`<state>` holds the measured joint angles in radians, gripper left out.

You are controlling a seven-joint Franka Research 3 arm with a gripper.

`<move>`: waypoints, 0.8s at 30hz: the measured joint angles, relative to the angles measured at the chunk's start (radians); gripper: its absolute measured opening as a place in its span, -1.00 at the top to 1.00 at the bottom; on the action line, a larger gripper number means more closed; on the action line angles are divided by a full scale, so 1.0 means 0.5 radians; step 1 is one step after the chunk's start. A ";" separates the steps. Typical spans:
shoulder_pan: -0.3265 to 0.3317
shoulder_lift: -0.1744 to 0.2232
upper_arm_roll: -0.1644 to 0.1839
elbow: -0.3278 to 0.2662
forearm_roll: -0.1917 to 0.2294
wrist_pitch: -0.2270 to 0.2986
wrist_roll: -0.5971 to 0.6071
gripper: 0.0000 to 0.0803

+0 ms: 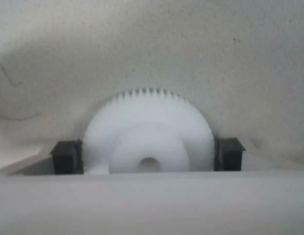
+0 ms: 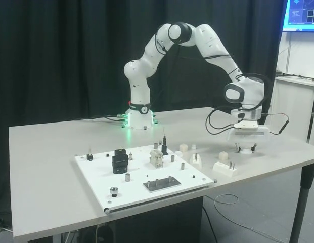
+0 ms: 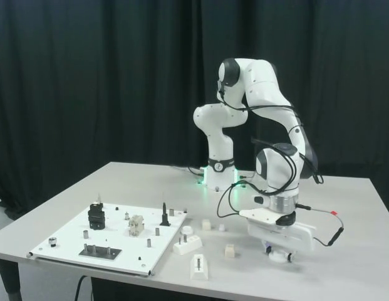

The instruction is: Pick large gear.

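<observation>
The large gear (image 1: 149,134) is a white toothed disc with a round hole at its centre. In the wrist view its flat face is turned toward the camera, so its axis runs toward the lens; a raised hub rings the hole. It sits between the two black fingertips of the gripper (image 1: 149,155), one pad (image 1: 67,156) against each side of its rim, so the fingers pinch the gear across its width. Only one gear of this kind shows.

In the room views the white arm (image 2: 207,45) reaches down near the far corner of the grey table (image 2: 45,152), the gripper low over the tabletop, well apart from the white board (image 2: 141,177). Four small white blocks (image 3: 199,266) stand on the table between board and gripper. No writing can be read.
</observation>
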<state>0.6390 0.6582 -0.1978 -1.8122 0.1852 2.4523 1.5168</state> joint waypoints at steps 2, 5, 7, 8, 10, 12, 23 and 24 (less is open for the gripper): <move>-0.001 0.000 -0.002 0.000 0.000 0.002 0.000 -0.47; -0.001 0.000 -0.006 0.001 0.000 0.005 0.000 -0.47; -0.001 0.000 -0.009 0.003 0.000 0.007 0.000 -0.47; -0.001 -0.001 -0.010 0.004 0.000 0.008 0.001 -0.47; -0.001 -0.002 -0.014 0.008 0.000 0.008 0.003 -0.47; -0.001 -0.004 -0.017 0.012 0.000 0.008 0.004 -0.47; -0.003 -0.056 -0.025 0.015 0.000 -0.015 0.004 -0.47; -0.003 -0.061 -0.026 0.015 0.000 -0.019 0.004 -0.47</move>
<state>0.6377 0.6275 -0.2107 -1.8045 0.1852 2.4428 1.5188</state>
